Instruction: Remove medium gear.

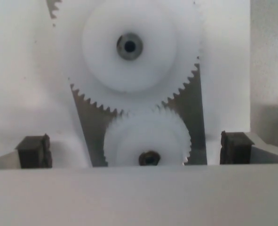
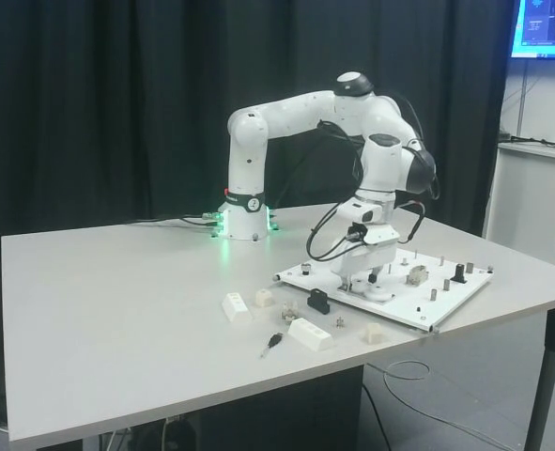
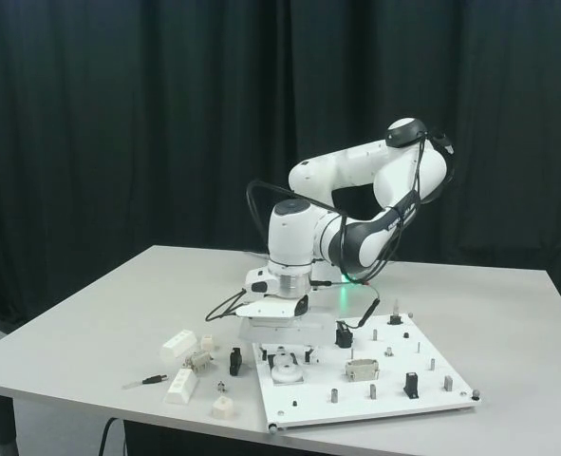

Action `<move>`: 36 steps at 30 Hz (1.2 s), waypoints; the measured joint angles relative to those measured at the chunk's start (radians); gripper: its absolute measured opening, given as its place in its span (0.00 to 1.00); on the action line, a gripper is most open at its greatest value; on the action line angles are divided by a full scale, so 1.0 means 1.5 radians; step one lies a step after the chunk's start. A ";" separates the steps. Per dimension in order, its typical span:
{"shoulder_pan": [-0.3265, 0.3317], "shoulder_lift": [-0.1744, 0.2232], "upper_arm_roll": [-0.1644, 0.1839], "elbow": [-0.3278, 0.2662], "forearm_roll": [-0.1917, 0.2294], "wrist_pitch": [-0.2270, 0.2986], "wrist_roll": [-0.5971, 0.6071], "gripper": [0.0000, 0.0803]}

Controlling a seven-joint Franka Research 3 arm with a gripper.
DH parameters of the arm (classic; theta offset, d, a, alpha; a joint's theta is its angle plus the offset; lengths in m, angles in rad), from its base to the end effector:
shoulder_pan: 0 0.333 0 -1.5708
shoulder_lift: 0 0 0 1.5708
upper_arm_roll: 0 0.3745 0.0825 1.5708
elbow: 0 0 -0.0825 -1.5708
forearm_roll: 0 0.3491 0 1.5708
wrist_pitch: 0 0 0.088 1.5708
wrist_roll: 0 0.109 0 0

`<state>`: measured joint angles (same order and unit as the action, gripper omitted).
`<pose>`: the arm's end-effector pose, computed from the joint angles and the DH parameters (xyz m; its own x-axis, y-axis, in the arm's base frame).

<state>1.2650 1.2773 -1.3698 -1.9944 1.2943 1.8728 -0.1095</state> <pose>0.5674 0.1152 0.2302 0.8593 -0.5115 -0.0050 -0.5096 -0.8569 0.0778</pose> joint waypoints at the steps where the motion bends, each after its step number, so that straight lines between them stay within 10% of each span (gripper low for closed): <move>1: 0.000 0.000 0.001 0.000 0.001 0.001 0.000 1.00; 6: 0.000 0.000 0.001 -0.002 0.007 0.002 0.000 1.00; 7: 0.000 0.000 0.001 -0.002 0.009 0.003 0.000 0.84; 11: 0.000 0.000 0.002 -0.004 0.012 0.006 0.001 0.84; 12: 0.000 0.000 0.002 -0.005 0.012 0.010 0.001 0.62; 17: -0.001 -0.001 0.003 -0.010 0.016 0.017 0.000 0.62; 18: -0.001 -0.001 0.003 -0.010 0.017 0.017 0.000 0.49; 36: -0.001 -0.003 0.002 -0.012 0.022 0.018 0.005 0.49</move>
